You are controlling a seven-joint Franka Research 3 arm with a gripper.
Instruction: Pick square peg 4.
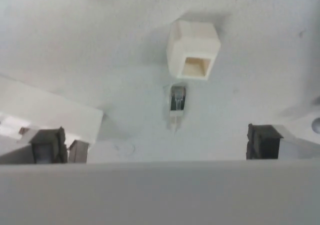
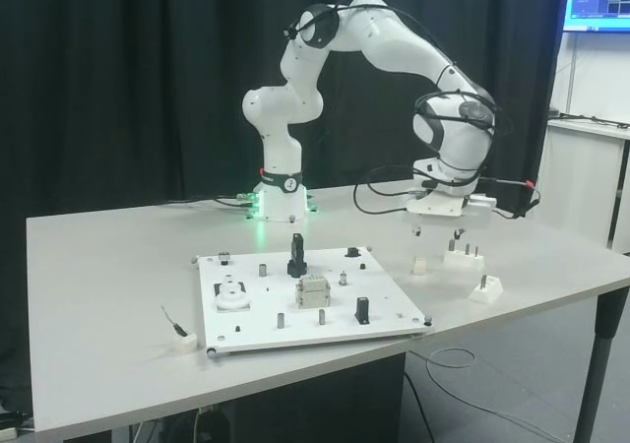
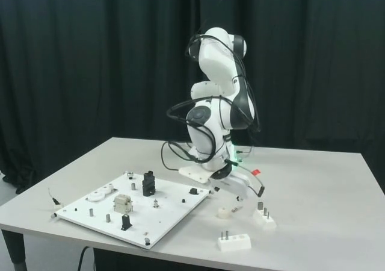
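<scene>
Looking down past your gripper (image 1: 155,144), you see its fingers (image 1: 48,146) spread wide and holding nothing. Square peg 4 (image 1: 177,98) stands on the grey table (image 1: 75,45) just beside a small white holder (image 1: 193,50).

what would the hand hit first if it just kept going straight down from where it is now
Probably the small upright peg in its white holder on the grey table. In the wrist view the peg sits between the open fingers of the hand, though the height above it is unclear.
</scene>
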